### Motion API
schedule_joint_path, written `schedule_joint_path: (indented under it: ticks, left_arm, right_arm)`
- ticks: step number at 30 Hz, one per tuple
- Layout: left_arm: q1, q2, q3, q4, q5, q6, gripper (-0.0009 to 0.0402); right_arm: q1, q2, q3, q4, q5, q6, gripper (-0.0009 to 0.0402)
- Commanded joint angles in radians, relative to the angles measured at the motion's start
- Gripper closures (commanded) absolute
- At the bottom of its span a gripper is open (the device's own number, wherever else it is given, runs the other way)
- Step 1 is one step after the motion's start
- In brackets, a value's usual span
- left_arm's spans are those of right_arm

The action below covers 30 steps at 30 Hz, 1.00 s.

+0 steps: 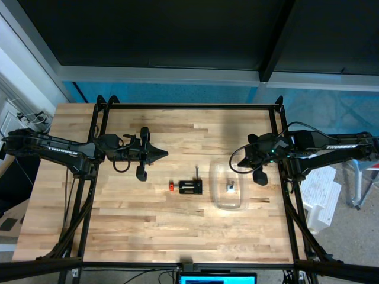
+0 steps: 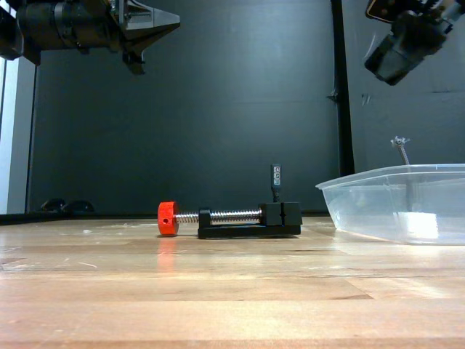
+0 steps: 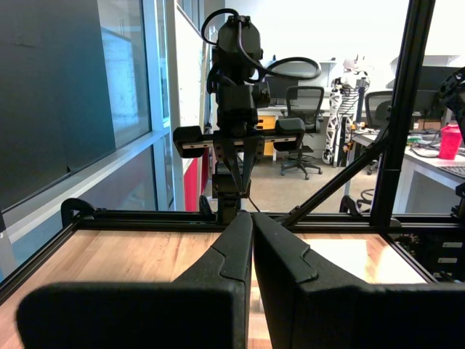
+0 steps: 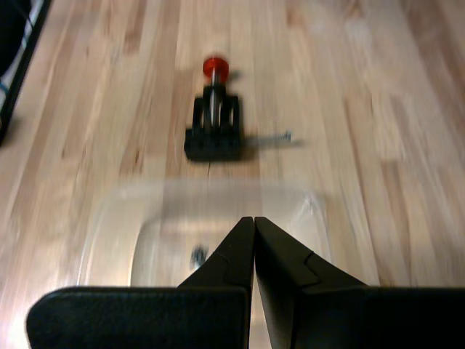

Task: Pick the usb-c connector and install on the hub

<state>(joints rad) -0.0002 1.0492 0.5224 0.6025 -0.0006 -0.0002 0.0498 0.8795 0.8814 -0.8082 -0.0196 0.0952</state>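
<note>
The usb-c connector [image 1: 231, 188] is a small silver piece lying free inside the clear plastic tray [image 1: 218, 200]; in the low view it shows through the tray wall [image 2: 411, 198]. The hub [image 2: 276, 179] stands upright, clamped in a small black vise [image 1: 190, 187] with a red knob [image 1: 171, 187]. My right gripper [image 1: 239, 166] hangs shut and empty above the tray's far side, angled down toward it [image 4: 254, 222]. My left gripper [image 1: 164, 154] is shut and empty, held high, left of and beyond the vise [image 3: 252, 227].
The vise [image 4: 212, 132] sits just left of the tray on the wooden table [image 1: 136, 219]. A black frame [image 1: 189, 107] runs around the table. A thin wire [image 2: 399, 144] sticks up above the tray rim.
</note>
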Motion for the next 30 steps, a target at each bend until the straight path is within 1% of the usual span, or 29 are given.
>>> schedule_joint_path:
  ticks: [1,7,14,15,18,22,26,30]
  left_arm:
    - [0.0,0.0,0.0,0.0,0.0,0.0,0.0393]
    - [0.0,0.0,0.0,0.0,0.0,0.0,0.0393]
    - [0.0,0.0,0.0,0.0,0.0,0.0,0.0393]
    - [0.0,0.0,0.0,0.0,0.0,0.0,0.0393]
    - [0.0,0.0,0.0,0.0,0.0,0.0,0.0393]
    - [0.0,0.0,0.0,0.0,0.0,0.0,0.0393]
    - [0.0,0.0,0.0,0.0,0.0,0.0,0.0393]
    - [0.0,0.0,0.0,0.0,0.0,0.0,0.0393]
  right_arm:
    - [0.019,0.008,0.013,-0.064,0.001,0.005,0.0393]
    - [0.063,0.038,0.015,-0.112,0.001,0.04,0.0393]
    - [0.106,0.106,0.015,-0.154,0.005,0.058,0.0393]
    - [0.114,0.118,0.015,-0.154,0.008,0.061,0.0393]
    - [0.135,0.156,0.015,-0.161,0.048,0.086,0.0393]
    - [0.148,0.201,0.015,-0.167,0.054,0.113,0.0392]
    - [0.166,0.252,0.015,-0.159,0.073,0.14,0.0378]
    - [0.182,0.292,0.015,-0.137,0.081,0.166,0.0344]
